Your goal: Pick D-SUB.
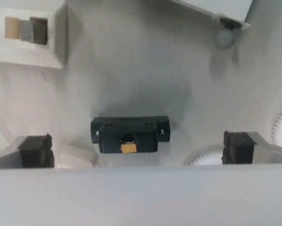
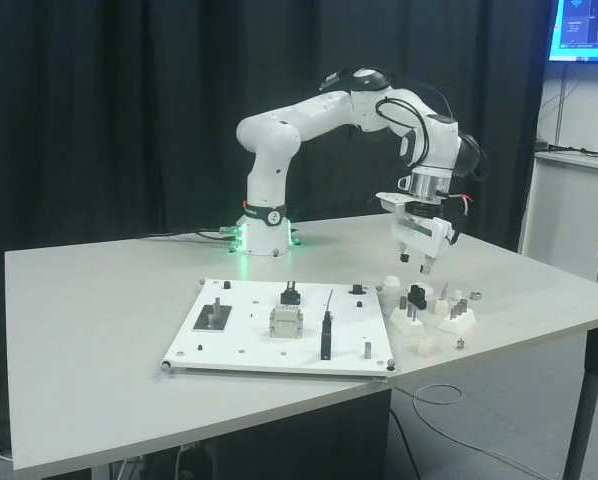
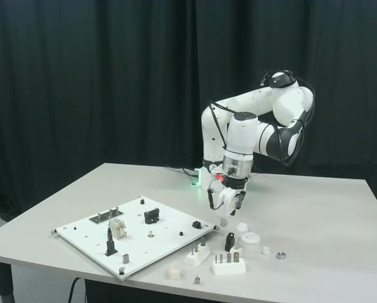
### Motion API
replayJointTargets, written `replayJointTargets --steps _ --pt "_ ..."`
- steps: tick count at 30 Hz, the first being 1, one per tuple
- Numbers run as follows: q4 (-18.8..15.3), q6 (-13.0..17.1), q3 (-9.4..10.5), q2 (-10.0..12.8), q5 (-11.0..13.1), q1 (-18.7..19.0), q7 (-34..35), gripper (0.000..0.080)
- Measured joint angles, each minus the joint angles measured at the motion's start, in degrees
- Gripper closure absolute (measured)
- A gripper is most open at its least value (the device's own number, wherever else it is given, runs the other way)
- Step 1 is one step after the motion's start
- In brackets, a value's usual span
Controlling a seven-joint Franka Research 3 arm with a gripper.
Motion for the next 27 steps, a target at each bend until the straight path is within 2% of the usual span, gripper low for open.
replayJointTargets --steps 27 --pt "0.0 0.1 -1.1 0.0 0.0 -1.2 -0.3 0.0003"
